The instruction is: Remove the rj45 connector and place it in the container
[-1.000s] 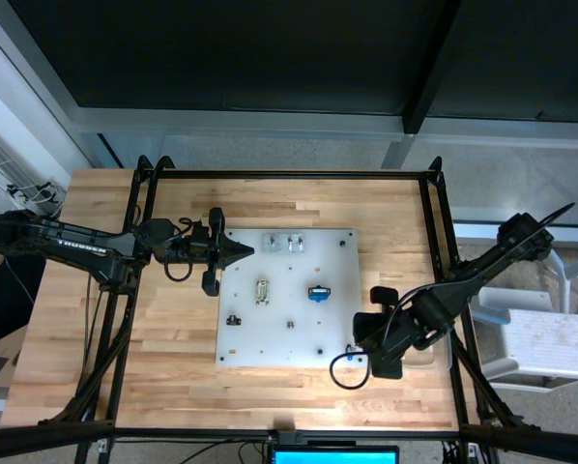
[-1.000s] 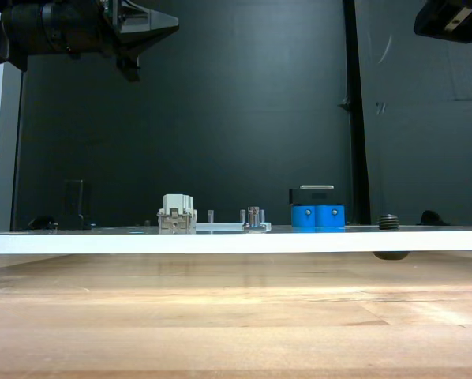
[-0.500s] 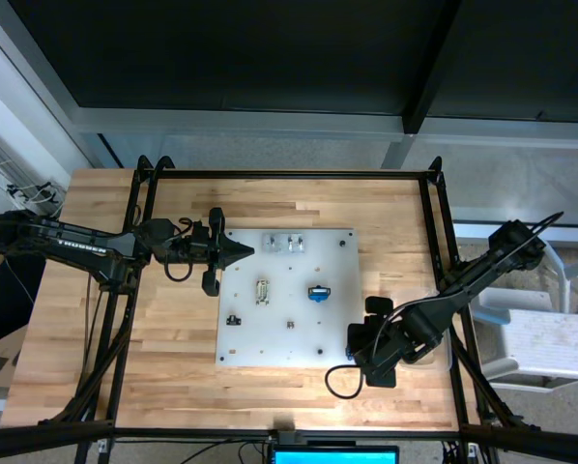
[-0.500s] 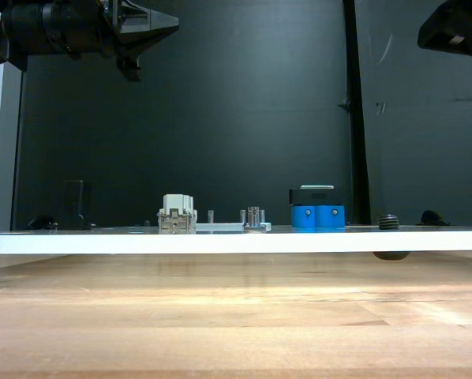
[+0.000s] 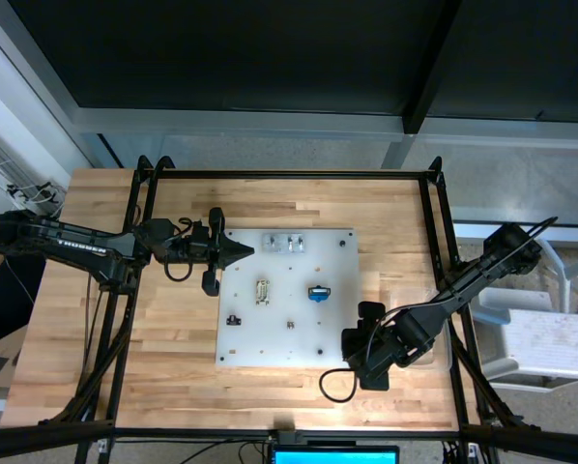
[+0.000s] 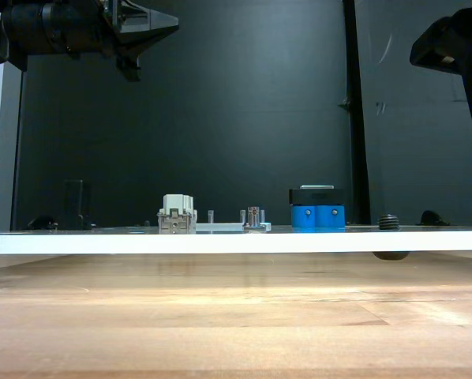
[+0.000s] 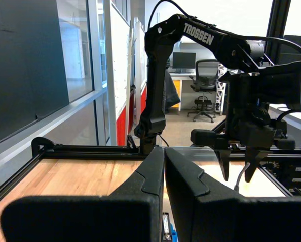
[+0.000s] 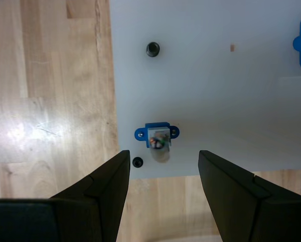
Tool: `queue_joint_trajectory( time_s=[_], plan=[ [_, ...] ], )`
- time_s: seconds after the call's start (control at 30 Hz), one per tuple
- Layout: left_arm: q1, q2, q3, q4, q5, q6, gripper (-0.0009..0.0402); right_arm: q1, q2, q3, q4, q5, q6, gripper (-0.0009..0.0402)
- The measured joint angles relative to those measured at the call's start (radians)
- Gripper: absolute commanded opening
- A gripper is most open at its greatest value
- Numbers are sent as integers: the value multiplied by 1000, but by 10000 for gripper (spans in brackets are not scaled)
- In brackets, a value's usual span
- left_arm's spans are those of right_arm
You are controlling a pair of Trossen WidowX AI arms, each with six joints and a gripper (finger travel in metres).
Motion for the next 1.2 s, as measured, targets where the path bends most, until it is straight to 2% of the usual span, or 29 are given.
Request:
queue_joint_trajectory(
  time_s=[0.17,1.2],
  plan=[
    [0,0,0,0,0,0,1,-2,0,-16,21,18,-24,188],
    [0,0,0,0,0,0,1,-25,0,-124,150,9,-52,188]
  ],
)
